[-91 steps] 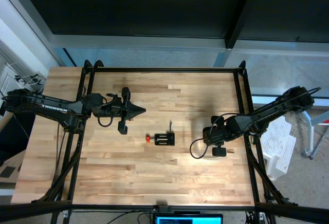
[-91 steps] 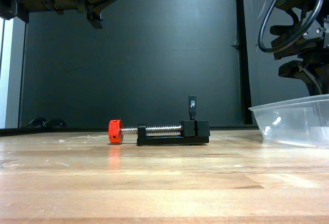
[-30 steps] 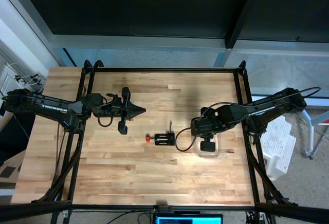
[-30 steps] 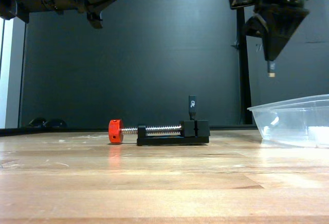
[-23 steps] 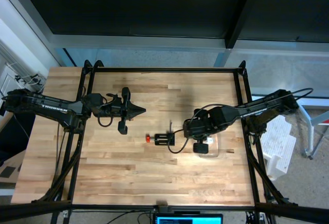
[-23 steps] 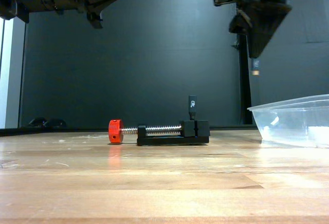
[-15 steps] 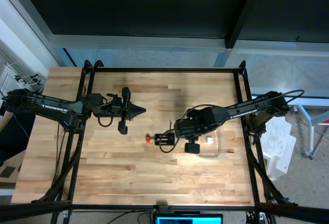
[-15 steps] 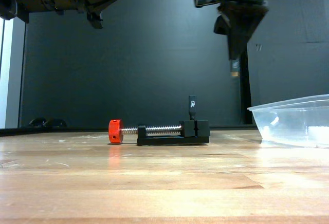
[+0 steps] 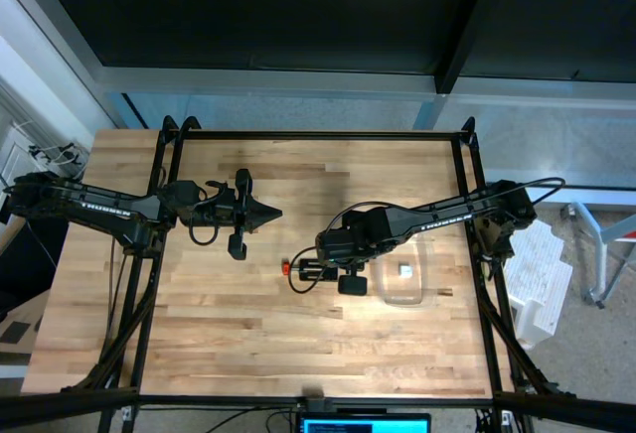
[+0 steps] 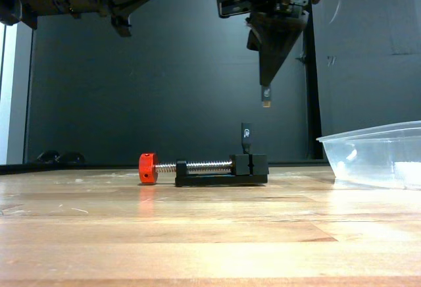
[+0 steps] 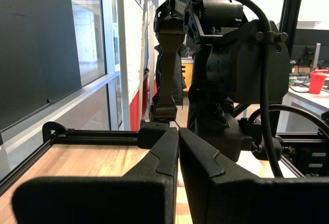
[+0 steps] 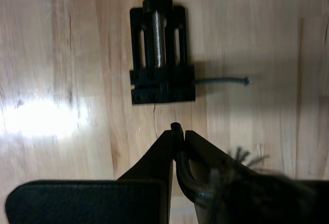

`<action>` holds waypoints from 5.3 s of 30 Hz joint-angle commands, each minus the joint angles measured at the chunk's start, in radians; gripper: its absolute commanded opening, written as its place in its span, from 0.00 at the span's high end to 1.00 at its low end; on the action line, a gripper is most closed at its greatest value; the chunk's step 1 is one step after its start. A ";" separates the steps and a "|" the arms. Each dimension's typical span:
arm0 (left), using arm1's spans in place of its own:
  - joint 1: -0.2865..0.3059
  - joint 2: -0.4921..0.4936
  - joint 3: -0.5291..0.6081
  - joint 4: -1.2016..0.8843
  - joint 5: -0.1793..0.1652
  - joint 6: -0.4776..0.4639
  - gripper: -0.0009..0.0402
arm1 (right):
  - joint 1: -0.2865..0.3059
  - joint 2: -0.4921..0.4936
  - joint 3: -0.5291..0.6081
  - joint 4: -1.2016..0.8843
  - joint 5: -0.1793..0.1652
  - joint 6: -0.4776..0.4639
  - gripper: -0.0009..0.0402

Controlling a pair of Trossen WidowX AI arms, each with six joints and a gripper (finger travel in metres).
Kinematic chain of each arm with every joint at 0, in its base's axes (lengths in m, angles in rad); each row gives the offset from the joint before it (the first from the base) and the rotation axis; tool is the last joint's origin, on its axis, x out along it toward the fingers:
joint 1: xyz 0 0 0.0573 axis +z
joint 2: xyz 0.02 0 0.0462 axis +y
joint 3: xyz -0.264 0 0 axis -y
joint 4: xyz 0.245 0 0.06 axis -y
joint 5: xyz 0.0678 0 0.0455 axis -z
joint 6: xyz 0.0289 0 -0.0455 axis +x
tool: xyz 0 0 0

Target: Pick the USB-C connector and install on taskboard

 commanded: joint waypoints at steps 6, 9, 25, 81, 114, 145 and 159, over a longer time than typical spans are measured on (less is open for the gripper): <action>0.000 0.000 0.000 0.001 0.000 0.000 0.98 | -0.011 0.035 0.019 0.028 -0.027 -0.011 0.98; 0.000 0.000 0.000 0.000 0.000 0.000 0.98 | -0.011 0.039 0.019 0.039 -0.023 -0.013 0.98; 0.000 0.000 0.000 0.000 0.000 0.000 0.98 | -0.012 0.039 -0.019 0.099 -0.023 -0.015 0.98; 0.000 0.000 0.000 0.001 0.000 0.000 0.98 | -0.012 0.039 -0.042 0.135 -0.023 -0.056 0.98; 0.000 0.000 0.000 0.001 0.000 0.000 0.98 | -0.012 0.039 -0.095 0.204 -0.023 -0.074 0.98; 0.000 0.000 0.000 0.001 0.000 0.000 0.98 | -0.006 -0.013 -0.095 0.169 -0.024 -0.078 0.54; 0.000 0.000 0.000 0.000 0.000 0.000 0.98 | -0.007 -0.149 -0.095 0.116 -0.023 -0.097 0.43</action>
